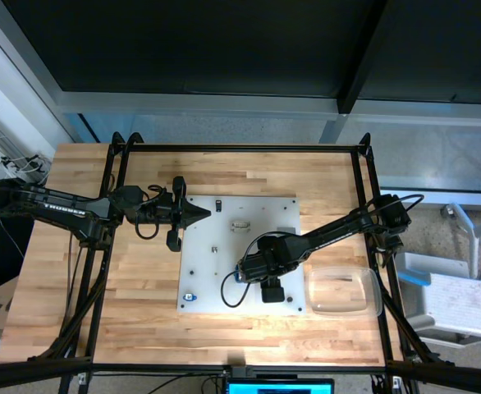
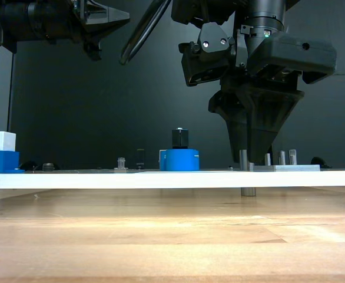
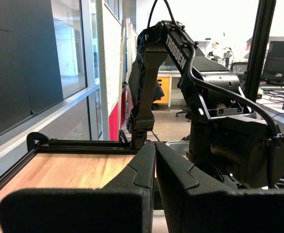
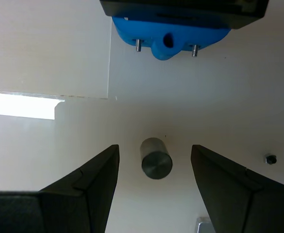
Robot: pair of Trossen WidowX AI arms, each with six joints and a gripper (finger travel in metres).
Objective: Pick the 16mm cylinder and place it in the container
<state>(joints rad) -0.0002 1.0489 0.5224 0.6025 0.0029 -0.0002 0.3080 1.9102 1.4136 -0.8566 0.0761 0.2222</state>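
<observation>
The right gripper (image 4: pixel 154 147) points straight down over the white square board (image 1: pixel 224 246). It is in the near half of the board, about midway between the board's left and right edges. Its two black fingers (image 4: pixel 91 182) are spread wide apart. The small round silver-grey metal cylinder (image 4: pixel 156 158) stands upright on the board in the gap between them. Bare white board shows on both sides of the cylinder, so neither finger touches it. The hand is released and holds nothing. In the low view the tips of this gripper (image 2: pixel 252 158) reach down to the surface of the board or just above it; which of the two, one cannot tell. Close by on the same board stands a blue plastic piece (image 4: pixel 170 41) with a black part on it, near the cylinder but apart from it.

The clear plastic rectangular container (image 1: pixel 309 291) rests on the wooden desk (image 1: pixel 142 328). It is just beside the right edge of the board, by the board's near-right corner, and well apart from the cylinder.

The left gripper (image 1: pixel 198 212) hangs over the left edge of the board, toward its far-left corner, and the low view shows it high above the board. Its fingers (image 3: pixel 137 170) are pressed together with nothing between them.
</observation>
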